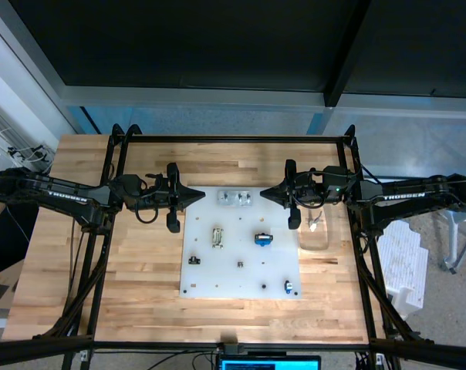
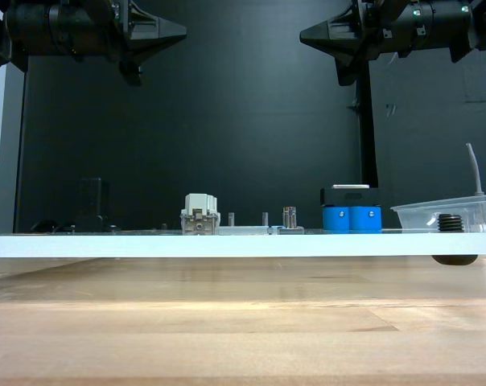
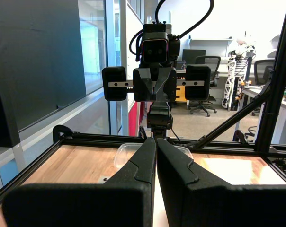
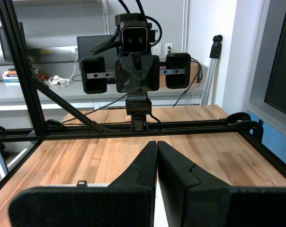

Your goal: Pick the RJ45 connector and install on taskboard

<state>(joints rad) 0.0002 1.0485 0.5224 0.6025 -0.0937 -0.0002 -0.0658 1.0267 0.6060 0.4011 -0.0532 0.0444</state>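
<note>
The left gripper (image 1: 204, 196) and right gripper (image 1: 262, 194) hung closed, tips facing, above the taskboard's (image 1: 241, 281) far edge. The RJ45 connector (image 1: 314, 225) lay in a clear tray (image 1: 318, 240) beside it.

The left gripper (image 1: 203, 197) and right gripper (image 1: 262, 194), fingers pressed together, are hanging apart, high above the taskboard (image 1: 217, 270); beneath them only low fittings (image 1: 262, 239) are standing.
</note>
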